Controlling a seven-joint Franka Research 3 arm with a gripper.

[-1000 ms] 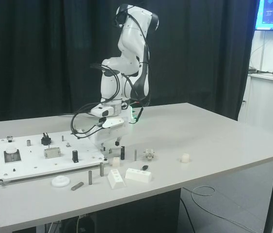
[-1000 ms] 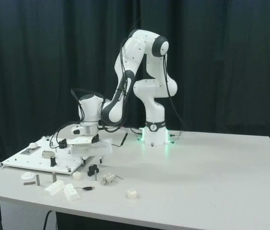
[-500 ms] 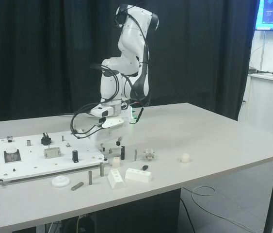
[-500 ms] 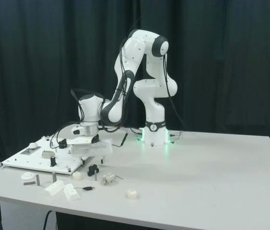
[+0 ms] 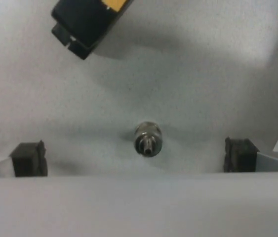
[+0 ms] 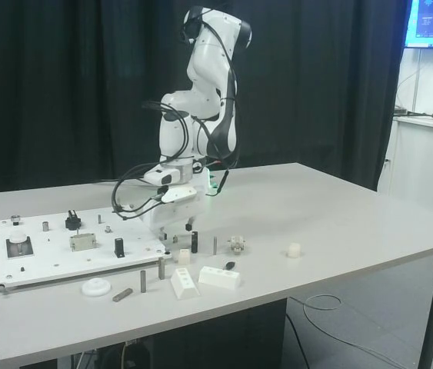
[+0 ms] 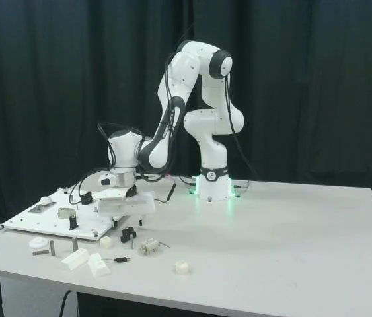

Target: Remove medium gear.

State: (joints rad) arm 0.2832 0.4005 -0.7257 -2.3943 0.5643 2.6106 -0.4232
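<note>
Medium gear: cannot be singled out with certainty. Three white round pieces are candidates, and none of them is in the jaws.
Candidate one: a flat white toothed disc with a raised hub (image 6: 93, 288), lying on the grey counter (image 6: 339, 207) near its front edge (the edge away from the black curtain), just off the long side of the white assembly board (image 6: 47, 257).
Candidate two: a squat white cylinder (image 6: 183, 255) on the counter, just beside the board's end, close under the wrist.
Candidate three: a small white ribbed cylinder (image 6: 294, 250), alone on the counter, well apart from the board and nearer the front edge than the back.
Jaws: spread wide and holding nothing. The two black fingertips (image 5: 28, 159) stand far apart, with a short grey metal peg (image 5: 147, 139) upright midway between them and touching neither.
Beside the peg: a black rectangular block with a label on its face (image 5: 87, 22), clear of the fingertips.
Arm: the white Franka arm (image 6: 201, 100) bends down from its base at the counter's back edge, where a green light glows (image 7: 195, 191). Its wrist hangs low over the end of the board.
Board: carries a round white piece in a white holder (image 6: 18, 240) at its far end from the jaws, a grey metal box (image 6: 82, 242) and a black upright post (image 6: 118, 246).
Loose parts: two white wedge-shaped blocks (image 6: 201, 280) lie by the front edge, with small dark pins (image 6: 145, 280) standing beside them.
</note>
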